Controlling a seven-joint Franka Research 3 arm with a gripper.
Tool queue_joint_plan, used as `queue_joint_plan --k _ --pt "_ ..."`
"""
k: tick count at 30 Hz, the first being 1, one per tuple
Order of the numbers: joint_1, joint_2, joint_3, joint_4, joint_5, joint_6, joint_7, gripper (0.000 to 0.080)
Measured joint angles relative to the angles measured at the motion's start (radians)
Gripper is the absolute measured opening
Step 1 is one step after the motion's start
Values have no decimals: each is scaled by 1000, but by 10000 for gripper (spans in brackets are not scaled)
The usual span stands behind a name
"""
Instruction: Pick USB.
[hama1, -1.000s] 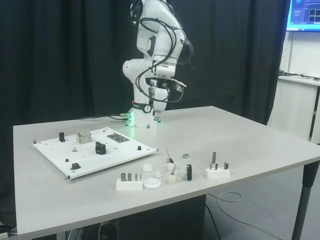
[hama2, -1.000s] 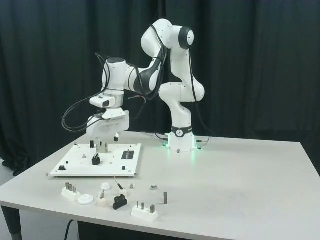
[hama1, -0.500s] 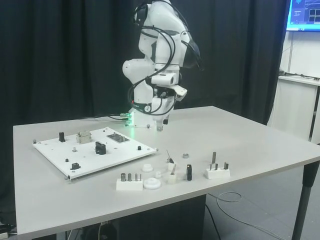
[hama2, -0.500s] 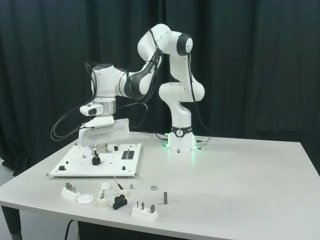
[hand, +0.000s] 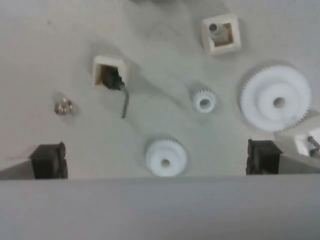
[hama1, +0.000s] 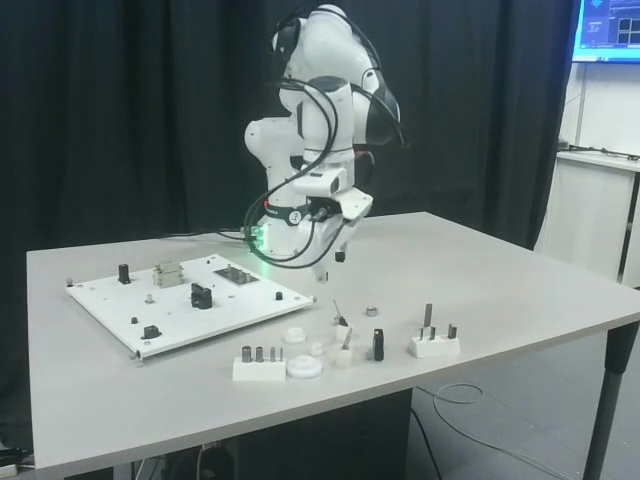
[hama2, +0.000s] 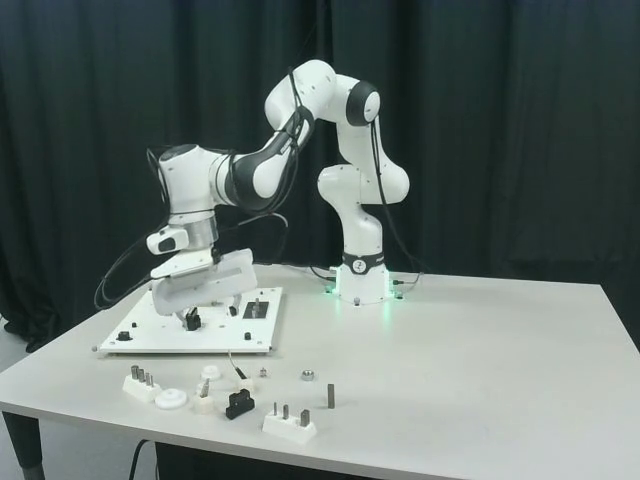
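Parts laid out on the grey table (hama1: 500, 290) in front of the arm's base.

A flat white square board (hama1: 185, 300) is placed toward the left in the first room view; loose parts are set before it near the front edge: a white toothed gear (hama1: 303, 367), a small black upright block (hama1: 378, 344), a white holder block with pins (hama1: 258, 364).

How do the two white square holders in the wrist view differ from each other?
The holder with the black plug carries a dark part with a thin pin lying out onto the table; the holder with the peg contains a light, round-tipped piece and nothing sticks out sideways. The first lies nearer the small nut, the second nearer the large gear. Both are white, square and open-topped.
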Motion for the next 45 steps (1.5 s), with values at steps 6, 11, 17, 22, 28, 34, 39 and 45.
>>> queue_joint_plan --k 6,11,17,22,28,34,39,45 --pt "-9 33 -1 18 65 -7 25 800" --pt "-13 55 -1 22 100 -18 32 800" --pt "-15 75 -2 22 119 -51 56 800" --pt "-15 86 -4 22 124 -86 167 800" --pt "-14 92 -4 22 124 -125 186 800" --pt "-13 103 -4 22 122 -132 148 800" --pt "-14 116 -6 23 122 -131 94 800" --pt "-13 142 -7 36 124 -115 52 800"
